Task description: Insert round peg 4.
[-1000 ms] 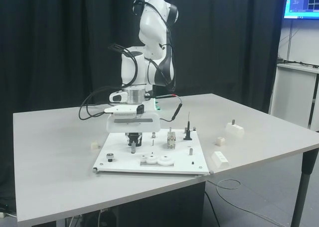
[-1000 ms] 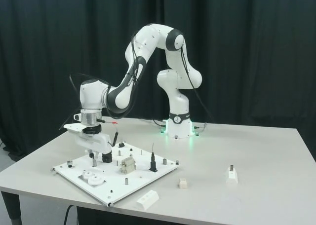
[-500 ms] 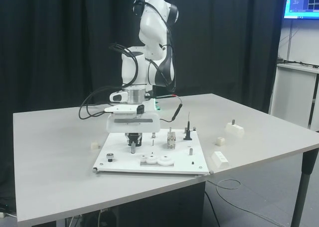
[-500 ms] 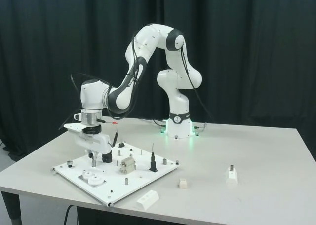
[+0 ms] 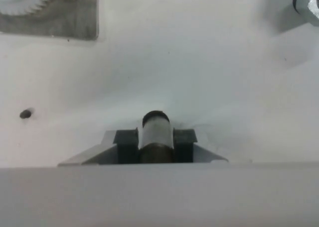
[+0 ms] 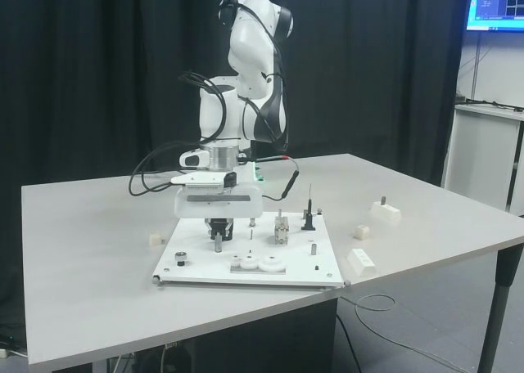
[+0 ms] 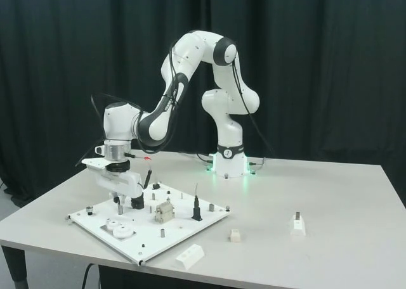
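My gripper [image 5: 155,146] is shut on round peg 4 [image 5: 155,136], a short grey cylinder standing upright between the two black fingers [image 5: 127,145]. In the first room view the gripper [image 6: 219,231] hangs low over the white board [image 6: 321,262], near its left middle, with the peg [image 6: 219,243] pointing down just above the board or touching it. From the second room view the gripper [image 7: 119,200] and the peg [image 7: 120,207] sit over the board [image 7: 184,238]. No hole shows under the peg.
White gears [image 6: 258,263] lie on the board in front of the gripper, a black ring [image 6: 181,258] to its left, a grey fixture [image 6: 282,228] and a black post [image 6: 309,217] to its right. White blocks [image 6: 386,213], [image 6: 363,261], [image 6: 155,238] lie on the grey table.
The gripper, still holding the peg, has risen very slightly. Nothing else on the board or table has moved.
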Tool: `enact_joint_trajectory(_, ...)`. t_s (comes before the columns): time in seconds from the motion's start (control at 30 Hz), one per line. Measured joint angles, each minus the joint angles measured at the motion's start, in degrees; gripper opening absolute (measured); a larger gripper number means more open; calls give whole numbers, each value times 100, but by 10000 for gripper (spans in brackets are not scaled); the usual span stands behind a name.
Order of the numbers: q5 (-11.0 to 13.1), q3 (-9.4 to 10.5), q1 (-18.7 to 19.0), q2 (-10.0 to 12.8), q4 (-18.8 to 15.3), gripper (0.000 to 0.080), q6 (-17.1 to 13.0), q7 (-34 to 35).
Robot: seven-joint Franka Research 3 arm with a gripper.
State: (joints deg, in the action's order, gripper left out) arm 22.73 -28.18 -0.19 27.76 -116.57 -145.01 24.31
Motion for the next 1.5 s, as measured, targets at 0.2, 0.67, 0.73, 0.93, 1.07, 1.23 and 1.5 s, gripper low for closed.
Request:
enact_joint_trajectory(0.2,27,0,0,0,-1,144,-4,0)
enact_joint_trajectory(0.67,68,8,2,-1,-13,144,-51,0)
enact_joint_trajectory(0.73,69,9,3,-1,-16,144,-64,0)
enact_joint_trajectory(0.93,70,9,4,1,-28,144,-105,0)
enact_joint_trajectory(1.07,81,16,4,4,-42,144,-143,0)
enact_joint_trajectory(1.23,133,26,4,30,-53,144,-200,0)
enact_joint_trajectory(1.5,147,42,4,64,-55,144,-262,0)
